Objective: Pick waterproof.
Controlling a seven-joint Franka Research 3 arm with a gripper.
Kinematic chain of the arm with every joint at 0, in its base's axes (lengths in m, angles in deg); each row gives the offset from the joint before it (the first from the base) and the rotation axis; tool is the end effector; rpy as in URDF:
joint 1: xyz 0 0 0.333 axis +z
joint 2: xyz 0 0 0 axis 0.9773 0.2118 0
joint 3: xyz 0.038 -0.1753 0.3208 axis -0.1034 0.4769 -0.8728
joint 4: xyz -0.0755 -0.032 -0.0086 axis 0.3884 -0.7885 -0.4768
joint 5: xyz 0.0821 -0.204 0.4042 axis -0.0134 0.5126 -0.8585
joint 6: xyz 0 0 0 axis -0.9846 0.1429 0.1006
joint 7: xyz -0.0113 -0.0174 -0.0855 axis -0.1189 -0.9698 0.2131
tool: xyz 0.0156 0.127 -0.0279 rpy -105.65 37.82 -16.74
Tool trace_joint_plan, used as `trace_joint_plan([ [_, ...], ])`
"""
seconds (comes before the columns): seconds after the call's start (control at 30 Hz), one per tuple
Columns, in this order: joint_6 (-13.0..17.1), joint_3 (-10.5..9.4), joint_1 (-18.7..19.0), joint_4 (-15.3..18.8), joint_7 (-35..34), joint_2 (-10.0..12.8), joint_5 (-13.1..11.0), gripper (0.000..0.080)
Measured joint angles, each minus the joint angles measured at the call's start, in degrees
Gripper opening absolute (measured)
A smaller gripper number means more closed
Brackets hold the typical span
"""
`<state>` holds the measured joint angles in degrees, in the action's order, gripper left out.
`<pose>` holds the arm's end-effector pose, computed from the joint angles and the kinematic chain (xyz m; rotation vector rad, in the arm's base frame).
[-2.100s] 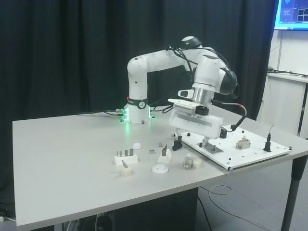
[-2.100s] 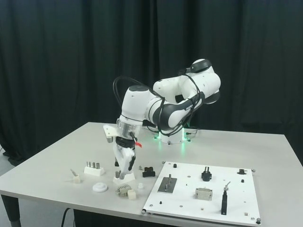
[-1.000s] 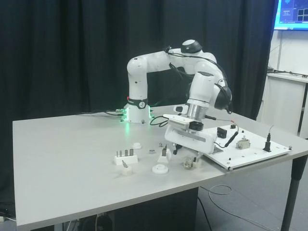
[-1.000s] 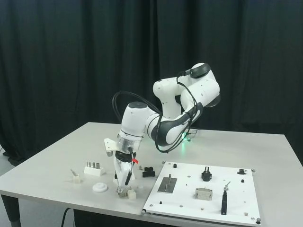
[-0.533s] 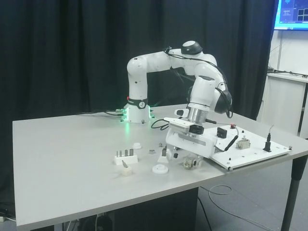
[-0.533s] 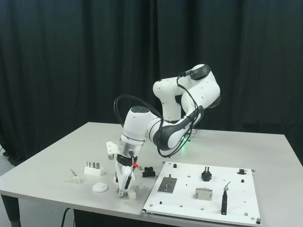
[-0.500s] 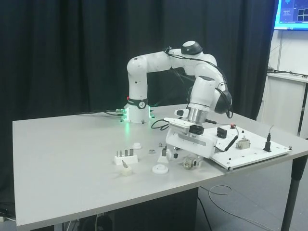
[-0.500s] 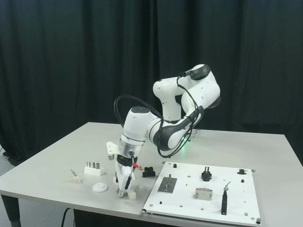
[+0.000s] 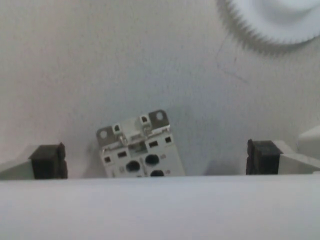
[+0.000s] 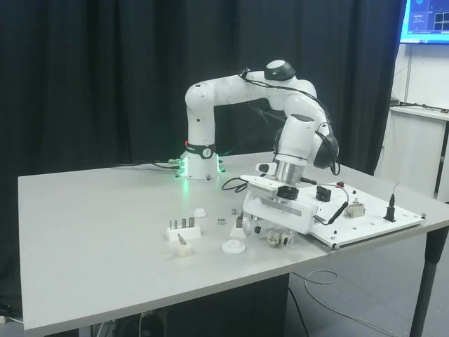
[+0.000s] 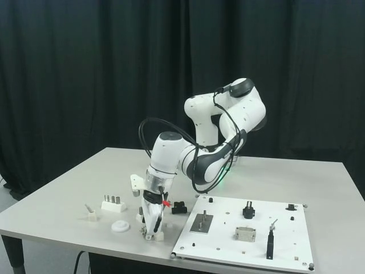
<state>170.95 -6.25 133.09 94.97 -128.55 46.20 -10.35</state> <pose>0.7296 -0.0505 0.1520 1.7861 -2.4279 0.4056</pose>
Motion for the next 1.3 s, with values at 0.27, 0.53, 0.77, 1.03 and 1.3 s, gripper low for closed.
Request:
trace_joint_plan([
  [0.27,-0.89,0.01,0.4,0.1,0.0,-0.01,0.0,0.08],
  [0.53,-2.32,0.28,0.91,0.26,0.0,-0.13,0.14,0.08],
  [0.77,-2.73,0.88,1.53,0.71,0.04,-0.15,0.61,0.08],
  [1.03,-2.73,1.37,2.24,1.33,0.11,-0.15,1.05,0.08],
  [1.3,-2.73,1.37,2.31,1.4,0.11,-0.15,1.08,0.08],
])
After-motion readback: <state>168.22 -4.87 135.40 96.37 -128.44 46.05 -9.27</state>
